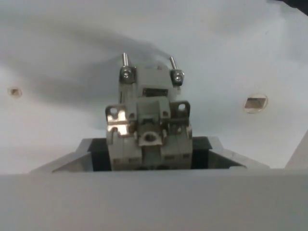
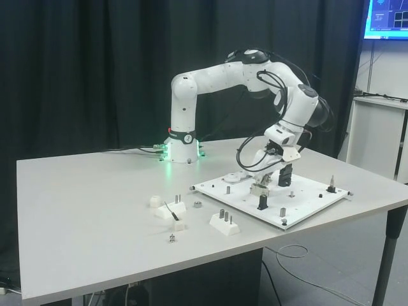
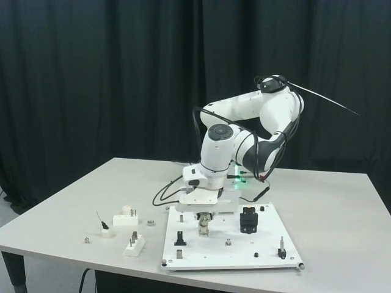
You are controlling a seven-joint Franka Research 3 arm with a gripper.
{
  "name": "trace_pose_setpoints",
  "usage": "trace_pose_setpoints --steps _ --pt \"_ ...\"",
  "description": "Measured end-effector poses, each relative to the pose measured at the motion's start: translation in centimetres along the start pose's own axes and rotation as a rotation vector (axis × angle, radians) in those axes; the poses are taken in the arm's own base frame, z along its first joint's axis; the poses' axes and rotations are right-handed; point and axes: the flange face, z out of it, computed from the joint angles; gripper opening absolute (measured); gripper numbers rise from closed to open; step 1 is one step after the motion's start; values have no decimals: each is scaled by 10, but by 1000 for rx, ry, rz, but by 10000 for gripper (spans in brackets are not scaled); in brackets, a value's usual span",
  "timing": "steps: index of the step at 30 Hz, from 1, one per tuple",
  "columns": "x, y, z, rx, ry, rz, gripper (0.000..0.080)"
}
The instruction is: Insert waterproof.
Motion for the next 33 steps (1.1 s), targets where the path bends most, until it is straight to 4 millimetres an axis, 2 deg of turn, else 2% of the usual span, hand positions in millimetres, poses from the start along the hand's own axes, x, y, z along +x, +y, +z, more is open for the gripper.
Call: trace_pose_setpoints --steps 33 --pt "-8 -3 8 -8 -3 -15 317"
